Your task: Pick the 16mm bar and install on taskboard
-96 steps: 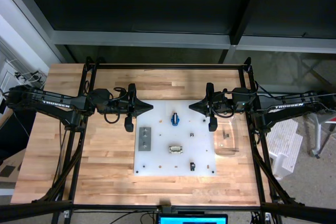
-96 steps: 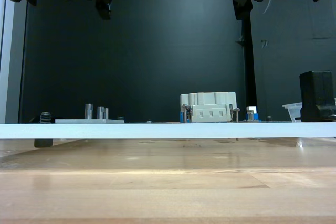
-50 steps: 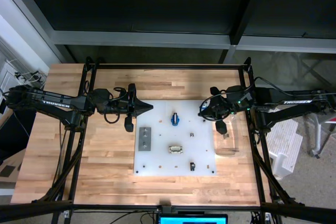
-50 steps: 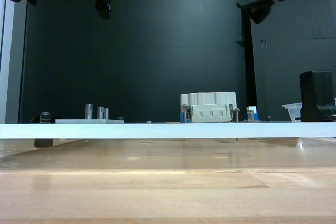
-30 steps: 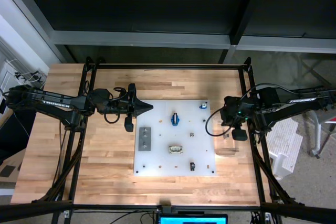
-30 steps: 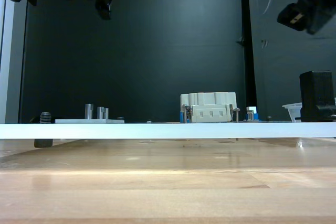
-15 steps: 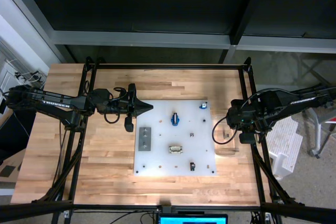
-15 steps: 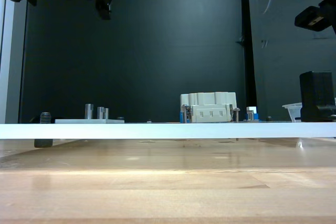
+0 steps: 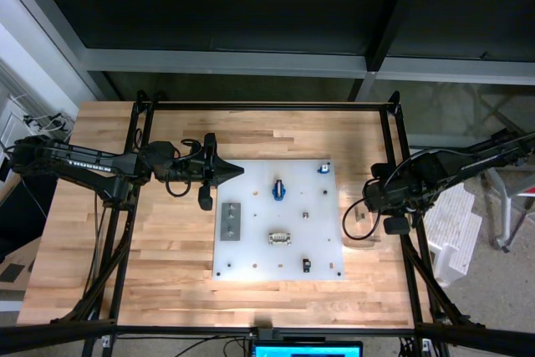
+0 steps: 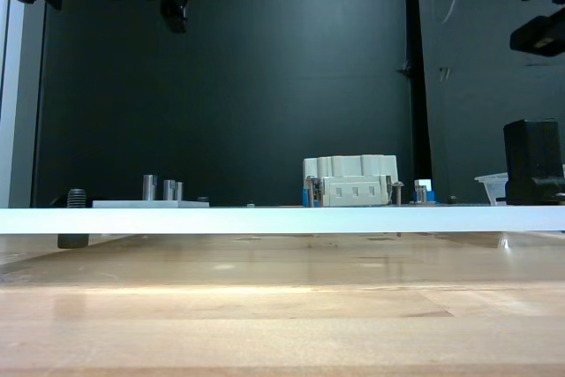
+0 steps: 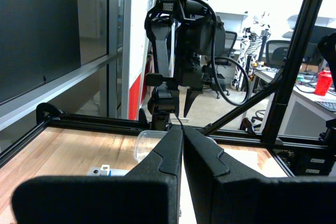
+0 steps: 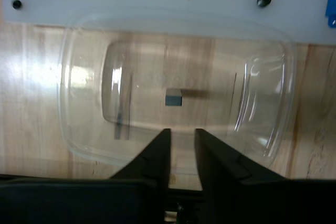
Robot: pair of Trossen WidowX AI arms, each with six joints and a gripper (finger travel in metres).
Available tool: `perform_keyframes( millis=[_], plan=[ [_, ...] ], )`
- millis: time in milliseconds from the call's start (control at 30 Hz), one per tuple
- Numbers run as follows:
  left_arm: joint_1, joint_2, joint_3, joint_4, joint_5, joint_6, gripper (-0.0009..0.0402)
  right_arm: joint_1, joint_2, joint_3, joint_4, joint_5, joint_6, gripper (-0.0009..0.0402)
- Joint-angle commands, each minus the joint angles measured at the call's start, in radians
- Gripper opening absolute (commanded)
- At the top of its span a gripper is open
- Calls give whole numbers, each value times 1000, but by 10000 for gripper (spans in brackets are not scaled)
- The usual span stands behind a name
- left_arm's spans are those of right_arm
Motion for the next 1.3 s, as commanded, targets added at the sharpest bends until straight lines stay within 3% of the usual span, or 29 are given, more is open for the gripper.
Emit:
perform_keyframes(
  millis=[33,267,367,533,1300],
  plan=[
    [0,0,0,0,0,0,0,3,5,-28,17,0,11,119],
    [0,0,0,0,0,0,0,6,53,-56,59,6,14,188],
    [0,0,0,0,0,0,0,9,72,-84,96,36,15,207],
    [0,0,0,0,0,0,0,19,93,-124,153,34,43,229],
    [0,0,0,0,0,0,0,55,104,-278,338,51,48,238]
  ],
)
